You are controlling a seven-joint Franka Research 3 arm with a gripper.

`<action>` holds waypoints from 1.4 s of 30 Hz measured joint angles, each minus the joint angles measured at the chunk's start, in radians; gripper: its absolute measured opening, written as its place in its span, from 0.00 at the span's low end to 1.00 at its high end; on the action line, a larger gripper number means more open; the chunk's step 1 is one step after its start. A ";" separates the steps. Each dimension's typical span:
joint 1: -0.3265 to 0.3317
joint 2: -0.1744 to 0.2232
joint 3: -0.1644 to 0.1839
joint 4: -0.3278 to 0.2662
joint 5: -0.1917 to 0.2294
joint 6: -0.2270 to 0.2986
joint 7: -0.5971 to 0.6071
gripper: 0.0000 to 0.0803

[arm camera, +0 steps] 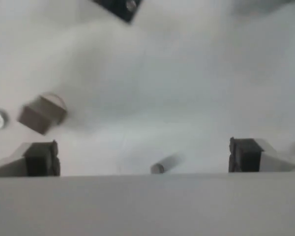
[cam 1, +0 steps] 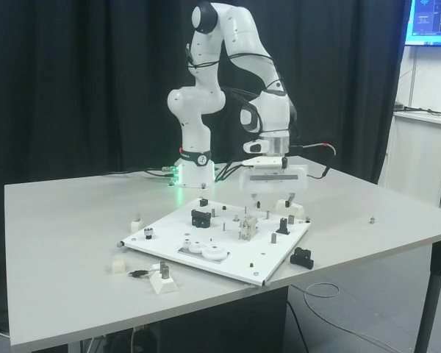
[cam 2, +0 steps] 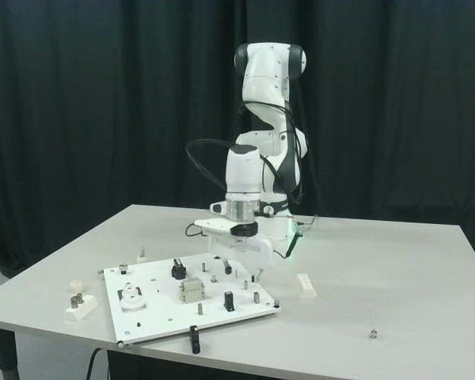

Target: Pick round peg 3.

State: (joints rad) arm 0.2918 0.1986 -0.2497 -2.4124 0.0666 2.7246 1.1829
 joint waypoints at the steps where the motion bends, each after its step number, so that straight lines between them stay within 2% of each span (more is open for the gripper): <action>1: 0.000 -0.003 -0.001 0.004 -0.001 -0.002 -0.003 0.91; 2: 0.000 -0.007 -0.003 0.008 -0.003 -0.005 -0.006 0.97; 9: 0.000 -0.027 -0.014 0.029 -0.015 -0.030 -0.039 0.99; 24: -0.005 -0.033 -0.045 0.080 -0.055 -0.062 -0.061 1.00; 42: -0.057 -0.032 -0.048 0.128 -0.080 -0.066 -0.128 1.00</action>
State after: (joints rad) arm 0.2346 0.1670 -0.2976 -2.2841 -0.0136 2.6583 1.0553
